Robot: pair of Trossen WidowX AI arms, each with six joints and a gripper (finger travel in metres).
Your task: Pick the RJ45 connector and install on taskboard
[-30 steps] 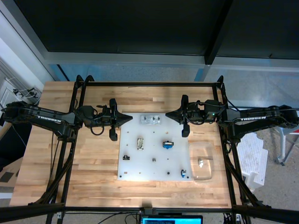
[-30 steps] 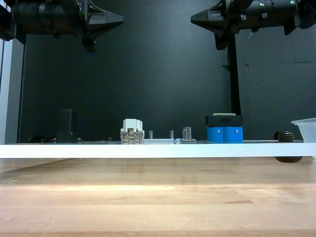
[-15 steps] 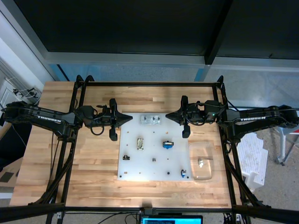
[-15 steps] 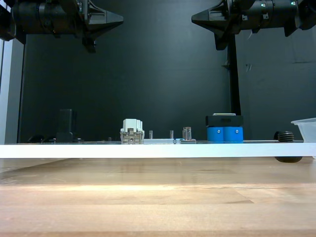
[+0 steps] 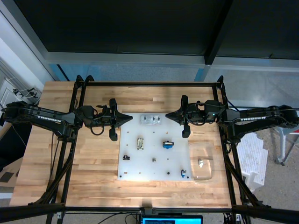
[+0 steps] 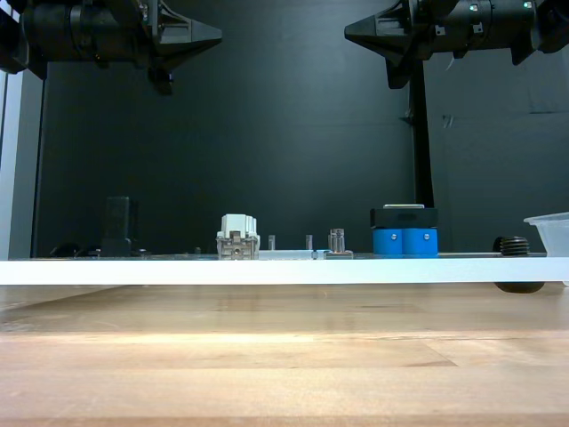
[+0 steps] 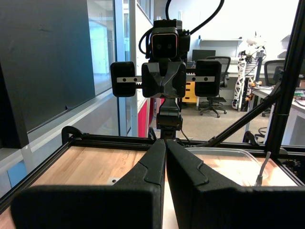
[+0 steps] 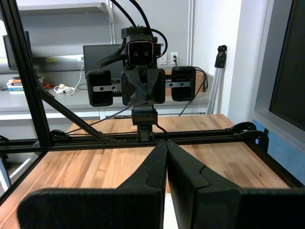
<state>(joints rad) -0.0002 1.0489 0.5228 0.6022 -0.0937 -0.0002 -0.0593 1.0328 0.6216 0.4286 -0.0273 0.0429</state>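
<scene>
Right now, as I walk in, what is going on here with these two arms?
Nothing is being handled at this moment. The left tool and the right tool hang high near the far end of the white board, pointing at each other, both shut and holding nothing. A pale shape lies in the clear tray beside the board. I cannot tell from these views whether the connector is there or already in the blue jack.

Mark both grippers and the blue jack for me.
Left gripper (image 5: 131,118): high view, between its shut fingertips, above the white board (image 5: 140,169) at its far left corner.
Right gripper (image 5: 167,115): high view, between its shut fingertips, above the board's far edge.
Blue jack (image 5: 183,174): high view, its top, board's near right corner.
</scene>
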